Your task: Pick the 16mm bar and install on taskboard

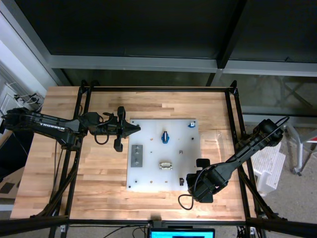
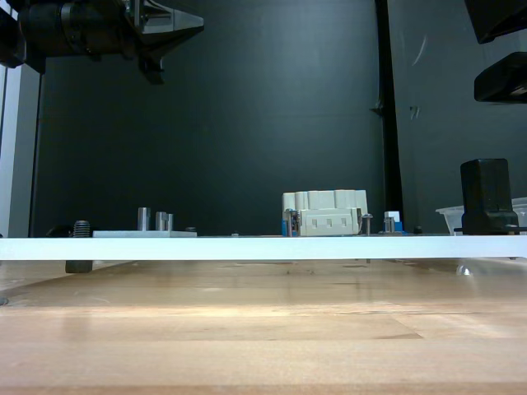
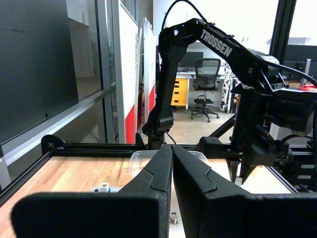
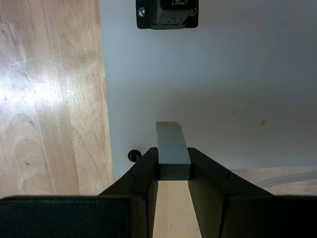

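Observation:
The 16mm bar (image 4: 173, 146), a short grey metal block, is held between the fingers of my right gripper (image 4: 173, 161), which is shut on it. It hangs above the white taskboard (image 4: 223, 74) near the board's edge and is clear of any seat. In the high view my right gripper (image 1: 198, 174) hovers over the board's near right corner, and the bar is hidden there. My left gripper (image 1: 137, 128) is shut on nothing, raised above the board's left edge and pointing right; it also shows up high in the low view (image 2: 196, 20).
On the taskboard (image 1: 148, 183) stand a grey block with pegs (image 1: 136, 154), a beige connector (image 1: 166, 165), a blue part (image 1: 165, 136) and a black socket (image 4: 167, 12). A clear plastic tray (image 3: 148, 157) lies to the right of the board. Black frame rails border the table.

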`<action>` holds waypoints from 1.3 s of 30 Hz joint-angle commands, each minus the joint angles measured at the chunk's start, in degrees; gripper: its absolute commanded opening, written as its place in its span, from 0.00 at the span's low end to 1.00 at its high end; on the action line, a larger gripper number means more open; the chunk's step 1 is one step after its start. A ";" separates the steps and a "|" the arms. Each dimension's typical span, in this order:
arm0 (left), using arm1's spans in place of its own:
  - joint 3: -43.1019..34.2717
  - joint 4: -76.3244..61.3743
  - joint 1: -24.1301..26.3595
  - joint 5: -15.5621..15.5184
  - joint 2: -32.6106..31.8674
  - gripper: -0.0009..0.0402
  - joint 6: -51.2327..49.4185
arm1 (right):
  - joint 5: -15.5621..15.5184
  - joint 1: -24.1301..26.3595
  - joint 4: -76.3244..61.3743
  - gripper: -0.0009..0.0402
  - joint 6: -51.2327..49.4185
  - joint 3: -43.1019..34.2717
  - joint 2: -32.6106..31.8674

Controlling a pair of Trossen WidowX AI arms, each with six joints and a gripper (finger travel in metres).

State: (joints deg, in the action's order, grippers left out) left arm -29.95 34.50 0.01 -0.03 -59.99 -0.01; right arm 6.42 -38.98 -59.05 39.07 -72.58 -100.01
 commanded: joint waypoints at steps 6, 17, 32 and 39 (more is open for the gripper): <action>0.00 0.02 0.00 0.02 0.00 0.02 0.00 | 0.07 0.00 0.33 0.02 -0.07 -0.09 -0.92; 0.00 0.00 0.00 0.00 0.00 0.02 0.00 | 0.09 0.00 0.76 0.02 -0.04 -0.09 -0.94; 0.00 0.00 -0.02 0.00 0.00 0.02 0.00 | 0.52 0.00 4.76 0.02 -0.04 2.62 -0.94; 0.00 0.00 0.00 0.02 0.00 0.02 0.00 | 1.55 0.00 6.45 0.02 -0.07 3.69 -0.94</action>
State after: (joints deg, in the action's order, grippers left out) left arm -29.93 34.50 0.01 -0.03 -59.99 -0.01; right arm 7.77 -38.98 -52.69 38.94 -69.04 -100.88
